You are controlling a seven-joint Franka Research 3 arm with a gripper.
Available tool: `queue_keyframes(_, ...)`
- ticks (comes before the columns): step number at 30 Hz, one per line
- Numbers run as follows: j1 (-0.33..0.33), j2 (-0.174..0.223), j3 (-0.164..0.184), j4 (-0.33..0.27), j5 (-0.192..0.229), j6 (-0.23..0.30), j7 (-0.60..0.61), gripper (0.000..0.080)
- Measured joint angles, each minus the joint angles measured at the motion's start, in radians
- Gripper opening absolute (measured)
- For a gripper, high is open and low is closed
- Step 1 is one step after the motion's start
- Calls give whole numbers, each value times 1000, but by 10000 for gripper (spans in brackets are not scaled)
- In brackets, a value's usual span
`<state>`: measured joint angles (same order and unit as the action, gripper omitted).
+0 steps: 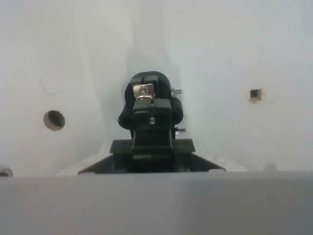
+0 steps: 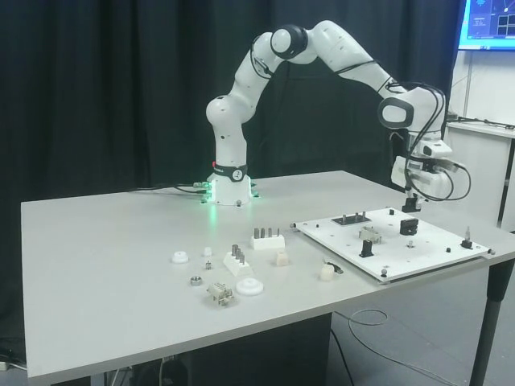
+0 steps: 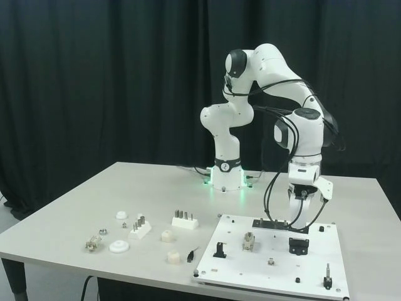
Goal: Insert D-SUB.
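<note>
The D-SUB plug (image 2: pixel 219 293), a small metal connector, lies on the grey table near its front edge, far from the arm's hand; in the second room view the plug (image 3: pixel 93 244) is at the left. My gripper (image 2: pixel 410 206) hangs over the far side of the white board (image 2: pixel 434 249), just above a black block (image 2: pixel 408 227). In the wrist view the gripper (image 1: pixel 151 102) reads as one black column, shut and empty, over that black block (image 1: pixel 146 82), which has a metal insert. A small metal-faced fixture (image 3: pixel 249 241) stands mid-board.
Loose white parts lie on the table: pin holders (image 2: pixel 267 238), a gear (image 2: pixel 250 287) and small caps (image 2: pixel 179 257). A black bracket (image 2: pixel 366 248) and a post (image 2: pixel 466 239) stand on the board. The arm's base (image 2: pixel 228 193) glows green.
</note>
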<state>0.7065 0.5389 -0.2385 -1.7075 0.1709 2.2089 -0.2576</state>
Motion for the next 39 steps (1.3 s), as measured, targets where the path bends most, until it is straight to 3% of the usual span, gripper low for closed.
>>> queue_keyframes(39, -11, 5, -2, 4, 67, -15, -117, 153)
